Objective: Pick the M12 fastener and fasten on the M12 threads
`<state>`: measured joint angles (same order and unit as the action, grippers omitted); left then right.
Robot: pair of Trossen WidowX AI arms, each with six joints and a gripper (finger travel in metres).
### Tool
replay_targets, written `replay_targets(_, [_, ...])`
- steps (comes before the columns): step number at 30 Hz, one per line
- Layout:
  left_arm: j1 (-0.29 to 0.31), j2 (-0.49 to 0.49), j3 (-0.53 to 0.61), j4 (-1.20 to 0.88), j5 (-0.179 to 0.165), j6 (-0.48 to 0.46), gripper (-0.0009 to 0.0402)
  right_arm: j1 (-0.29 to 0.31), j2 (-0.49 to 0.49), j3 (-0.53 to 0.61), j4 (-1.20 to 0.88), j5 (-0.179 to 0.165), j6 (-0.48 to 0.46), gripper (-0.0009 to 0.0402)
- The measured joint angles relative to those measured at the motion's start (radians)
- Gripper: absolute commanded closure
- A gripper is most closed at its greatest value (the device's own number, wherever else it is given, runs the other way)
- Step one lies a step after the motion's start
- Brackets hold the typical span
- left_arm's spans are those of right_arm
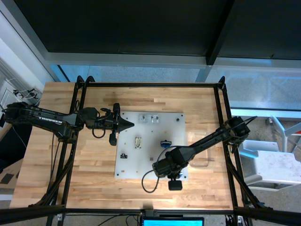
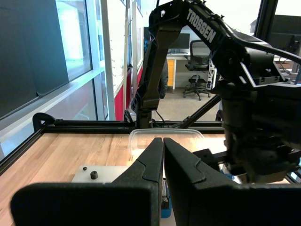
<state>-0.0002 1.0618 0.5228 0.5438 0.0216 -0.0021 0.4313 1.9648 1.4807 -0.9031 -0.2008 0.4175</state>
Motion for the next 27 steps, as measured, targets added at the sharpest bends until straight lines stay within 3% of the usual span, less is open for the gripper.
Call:
replay_targets(5, [0.000, 0.000, 0.000, 0.000, 0.000, 0.000, 0.0393, 0.005, -0.024, 0.002, -0.008, 0.040, 0.023, 0.0393])
replay_targets(9, [0.000, 0.000, 0.000, 0.000, 0.000, 0.000, 0.0393, 0.005, -0.033, 0.013, -0.037, 0.151, 0.047, 0.0393])
replay_targets(13, [0.000, 0.000, 0.000, 0.000, 0.000, 0.000, 0.0393, 0.006, -0.026, 0.014, -0.039, 0.228, 0.088, 0.0393])
replay_targets(22, [0.000, 0.000, 0.000, 0.000, 0.000, 0.000, 0.0393, 0.013, 0.006, 0.014, -0.003, 0.263, 0.097, 0.0393])
replay_targets(27, [0.000, 0.000, 0.000, 0.000, 0.000, 0.000, 0.0393, 0.014, 0.007, 0.008, 0.002, 0.262, 0.092, 0.0393])
